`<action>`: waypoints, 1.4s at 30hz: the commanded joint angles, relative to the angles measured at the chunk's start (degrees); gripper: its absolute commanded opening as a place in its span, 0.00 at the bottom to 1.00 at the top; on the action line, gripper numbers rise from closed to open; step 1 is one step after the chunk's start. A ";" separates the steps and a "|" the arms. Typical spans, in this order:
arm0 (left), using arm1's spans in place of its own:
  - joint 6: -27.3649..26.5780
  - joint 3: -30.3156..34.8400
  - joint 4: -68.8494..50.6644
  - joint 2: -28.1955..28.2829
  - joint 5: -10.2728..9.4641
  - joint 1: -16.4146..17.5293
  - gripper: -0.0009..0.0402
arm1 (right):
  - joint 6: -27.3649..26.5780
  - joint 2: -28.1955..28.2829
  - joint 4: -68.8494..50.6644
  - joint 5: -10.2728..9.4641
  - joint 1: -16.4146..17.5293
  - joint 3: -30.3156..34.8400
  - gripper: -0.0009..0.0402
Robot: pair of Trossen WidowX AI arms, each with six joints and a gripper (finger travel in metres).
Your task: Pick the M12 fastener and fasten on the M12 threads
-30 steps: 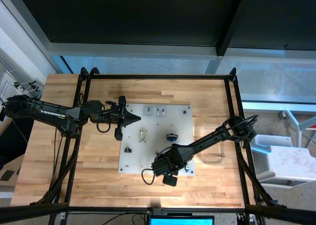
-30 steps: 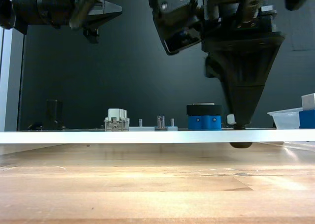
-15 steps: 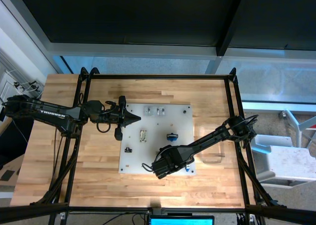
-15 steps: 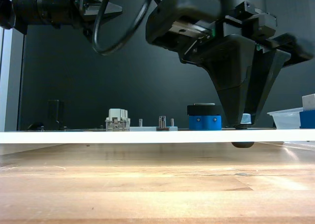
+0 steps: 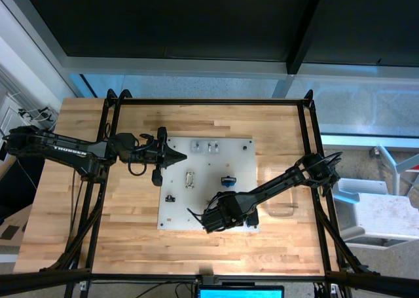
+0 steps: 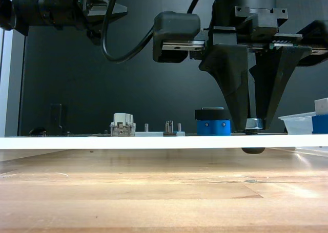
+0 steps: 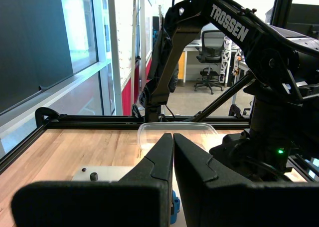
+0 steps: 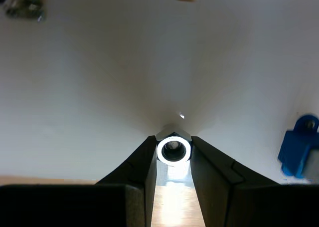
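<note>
The silver M12 nut [image 8: 173, 149] is pinched between my right gripper's [image 8: 173, 159] fingers, which point straight down at the white board [image 5: 175, 209] near its near right edge. In the low view the nut [image 6: 253, 124] sits just above the board on a short black stud [image 6: 251, 132], so it looks to be on its stud. From above, the right gripper [image 5: 226, 214] hides both nut and stud. My left gripper [image 5: 180, 156] hovers over the board's far left edge, shut and holding nothing, its fingers [image 7: 164, 152] pressed together.
A clear tray [image 5: 278, 200] lies right of the board, and I see nothing in it. A blue block with a black cap [image 6: 212, 126] stands just left of the nut. A white connector [image 6: 121, 125] and a silver post [image 6: 167, 127] stand mid-board.
The right gripper has turned about its vertical axis while staying over the same spot on the board. The nut now shows between its fingertips in the low view. The left arm has not moved.
</note>
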 commanded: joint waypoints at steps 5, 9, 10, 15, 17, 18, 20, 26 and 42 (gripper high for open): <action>0.02 0.02 0.02 0.00 0.00 0.00 0.02 | 11.98 0.00 0.09 0.13 -0.17 0.00 0.05; 0.02 0.02 0.02 0.00 0.00 0.00 0.02 | 18.14 0.00 0.15 0.13 -0.17 0.00 0.05; 0.02 0.02 0.02 0.00 0.00 0.02 0.02 | 20.44 0.00 0.15 0.13 -0.17 0.00 0.05; 0.02 0.02 0.02 0.00 0.00 0.00 0.02 | 38.36 0.00 0.28 0.11 -0.17 0.00 0.05; 0.02 0.02 0.02 0.00 0.00 0.02 0.02 | 45.09 0.00 0.26 0.13 -0.17 0.00 0.05; 0.02 0.02 0.02 0.00 0.00 0.00 0.02 | 48.15 0.00 0.26 0.11 -0.15 0.00 0.05; 0.02 0.02 0.02 0.00 0.00 0.00 0.02 | 53.57 0.00 0.26 0.11 -0.15 0.00 0.05; 0.02 0.02 0.02 0.00 0.00 0.00 0.02 | 62.86 0.00 0.28 0.13 -0.11 0.00 0.05; 0.02 0.02 0.02 0.00 0.00 0.02 0.02 | 66.97 0.00 0.57 0.11 0.26 0.00 0.05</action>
